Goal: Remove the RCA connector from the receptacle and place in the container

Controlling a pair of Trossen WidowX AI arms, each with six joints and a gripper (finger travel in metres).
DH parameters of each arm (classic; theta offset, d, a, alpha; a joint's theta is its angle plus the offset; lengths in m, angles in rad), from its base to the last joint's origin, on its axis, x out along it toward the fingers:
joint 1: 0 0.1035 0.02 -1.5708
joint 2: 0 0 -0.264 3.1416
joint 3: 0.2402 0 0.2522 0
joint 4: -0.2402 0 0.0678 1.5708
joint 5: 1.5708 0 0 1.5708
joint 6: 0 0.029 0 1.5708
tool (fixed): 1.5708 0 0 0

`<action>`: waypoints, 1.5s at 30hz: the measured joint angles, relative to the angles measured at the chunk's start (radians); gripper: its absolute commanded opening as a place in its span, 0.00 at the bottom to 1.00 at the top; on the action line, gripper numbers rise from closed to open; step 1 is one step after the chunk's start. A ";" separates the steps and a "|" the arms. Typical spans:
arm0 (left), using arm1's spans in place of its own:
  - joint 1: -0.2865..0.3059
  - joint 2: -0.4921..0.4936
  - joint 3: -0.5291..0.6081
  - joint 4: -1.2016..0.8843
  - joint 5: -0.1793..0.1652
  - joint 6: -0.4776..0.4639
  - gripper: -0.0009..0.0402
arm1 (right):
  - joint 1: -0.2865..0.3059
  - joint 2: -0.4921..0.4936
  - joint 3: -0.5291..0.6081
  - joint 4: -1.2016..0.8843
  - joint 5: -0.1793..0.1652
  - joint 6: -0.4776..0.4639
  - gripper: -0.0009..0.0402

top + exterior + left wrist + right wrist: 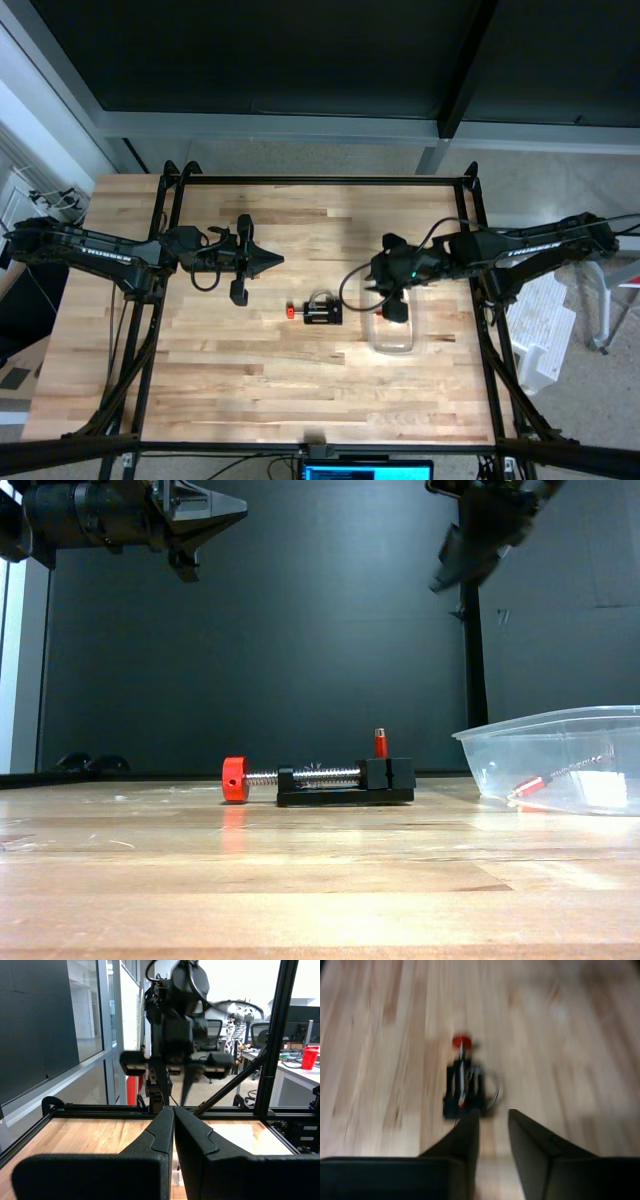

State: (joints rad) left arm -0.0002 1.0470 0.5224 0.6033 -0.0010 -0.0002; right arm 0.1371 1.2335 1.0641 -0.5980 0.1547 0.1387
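From my seat the job looks done. I take the connector (530, 785) to be the small red-and-silver piece lying on the floor of the container (480, 758), close to the wall that faces the receptacle (390, 773). Its long axis runs slantwise, with the red body toward that wall and the silvery tip pointing toward the container's middle, where a pale square (605, 790) lies near it. How far it slants in depth I cannot tell. The right gripper (493, 1113) hangs well above the container's receptacle-side end, tilted down and aimed along the receptacle's length, its fingers spread with nothing between them. So the connector sits below and a little behind that pincer, and the right arm is by far the nearer one. The left gripper (173, 1108) is parked high on the far side of the receptacle from the container, fingers pressed together. One doubt: a short red stub (380, 744) with a silvery cap stands upright on the receptacle, at the end nearer the container. I read it as the socket, not the plug. If I am wrong, that upright piece is what the right gripper should go for next, coming down along its vertical axis.
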 measured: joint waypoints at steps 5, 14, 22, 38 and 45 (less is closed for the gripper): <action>0.000 0.000 0.000 0.000 0.000 0.000 0.02 | -0.033 -0.034 -0.009 0.151 -0.001 -0.084 0.03; 0.000 0.000 0.000 0.000 0.000 0.000 0.02 | -0.064 -0.054 -0.013 0.391 -0.030 -0.199 0.02; 0.000 0.000 0.000 0.000 0.000 0.000 0.02 | -0.072 -0.075 -0.097 0.679 -0.072 -0.223 0.02; 0.000 0.000 0.000 0.000 0.000 0.000 0.02 | -0.108 -0.142 -0.310 0.959 -0.096 -0.196 0.02; 0.000 0.000 0.000 0.000 0.000 0.000 0.02 | -0.108 -0.161 -0.372 0.995 -0.096 -0.170 0.02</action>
State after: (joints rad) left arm -0.0002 1.0470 0.5224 0.6029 -0.0010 -0.0002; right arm 0.0296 1.0725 0.6926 0.3965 0.0589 -0.0311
